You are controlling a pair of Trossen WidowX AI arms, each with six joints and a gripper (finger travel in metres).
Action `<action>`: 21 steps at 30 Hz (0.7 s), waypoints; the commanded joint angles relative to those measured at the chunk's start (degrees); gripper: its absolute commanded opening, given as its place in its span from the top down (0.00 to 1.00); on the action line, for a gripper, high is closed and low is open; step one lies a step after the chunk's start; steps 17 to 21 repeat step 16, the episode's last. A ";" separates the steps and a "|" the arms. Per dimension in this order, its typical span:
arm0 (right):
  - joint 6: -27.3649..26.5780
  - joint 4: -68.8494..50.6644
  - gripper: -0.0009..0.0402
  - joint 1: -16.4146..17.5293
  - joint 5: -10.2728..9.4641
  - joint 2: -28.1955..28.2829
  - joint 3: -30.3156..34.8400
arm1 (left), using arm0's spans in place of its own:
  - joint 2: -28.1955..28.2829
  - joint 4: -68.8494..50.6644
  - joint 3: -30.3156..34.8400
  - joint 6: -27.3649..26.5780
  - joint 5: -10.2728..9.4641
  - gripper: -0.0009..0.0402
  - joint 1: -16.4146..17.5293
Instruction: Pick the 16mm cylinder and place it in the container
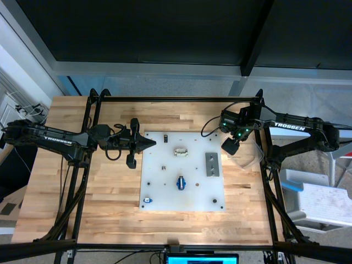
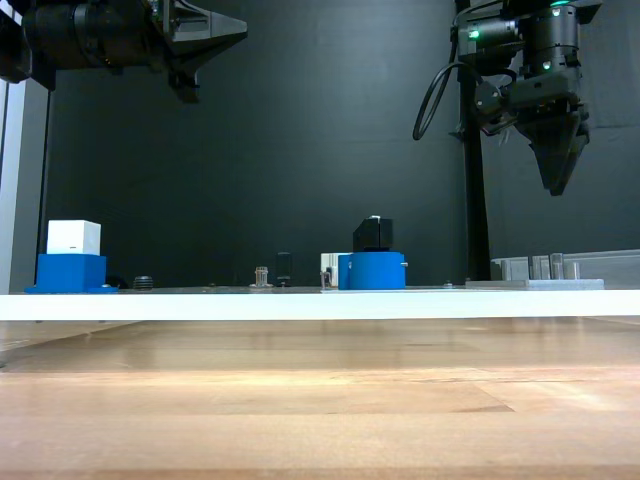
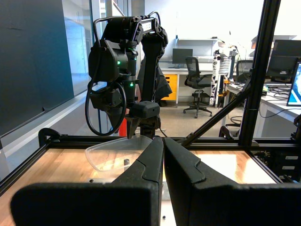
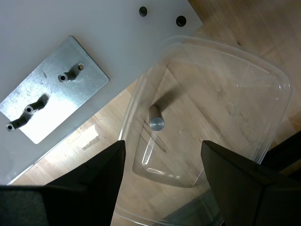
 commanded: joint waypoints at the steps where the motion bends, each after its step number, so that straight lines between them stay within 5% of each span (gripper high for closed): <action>1: -0.04 0.13 0.43 0.02 0.04 0.00 -0.02 | 0.00 0.00 0.02 0.02 0.02 0.98 0.00; 21: -0.26 0.15 0.43 0.02 0.07 0.00 -0.02 | 0.00 0.00 0.02 0.02 0.02 0.98 0.00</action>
